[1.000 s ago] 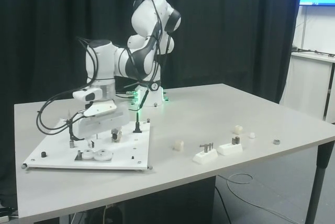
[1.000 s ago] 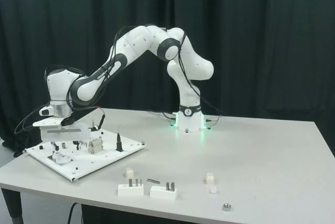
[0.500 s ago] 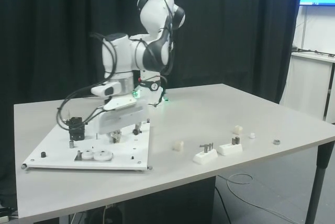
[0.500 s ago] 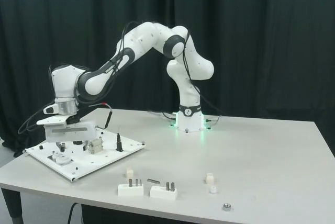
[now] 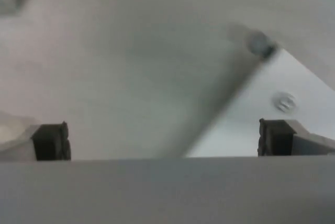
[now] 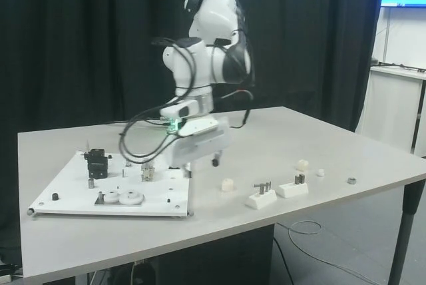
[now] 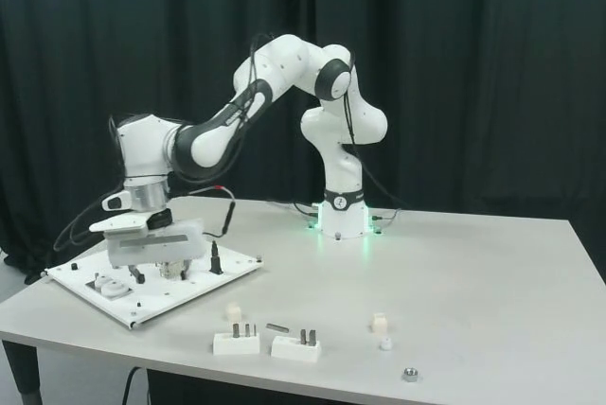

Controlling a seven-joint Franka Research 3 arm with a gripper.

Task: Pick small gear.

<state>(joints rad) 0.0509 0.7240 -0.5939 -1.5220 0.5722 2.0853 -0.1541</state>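
Wrist view: my gripper [image 5: 162,140] is spread wide, holding nothing, over the board's [image 5: 293,114] edge and the desk [image 5: 131,51].

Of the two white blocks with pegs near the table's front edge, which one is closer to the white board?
The block carrying two upright pegs, nearer the white board; the other block lies further out, toward the small nut.

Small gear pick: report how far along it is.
Done: nothing; the gripper is open, with nothing between its fingers. In hand: it hangs over the white board near its edge. Left: the whole grasp; the white gears lie on the board.
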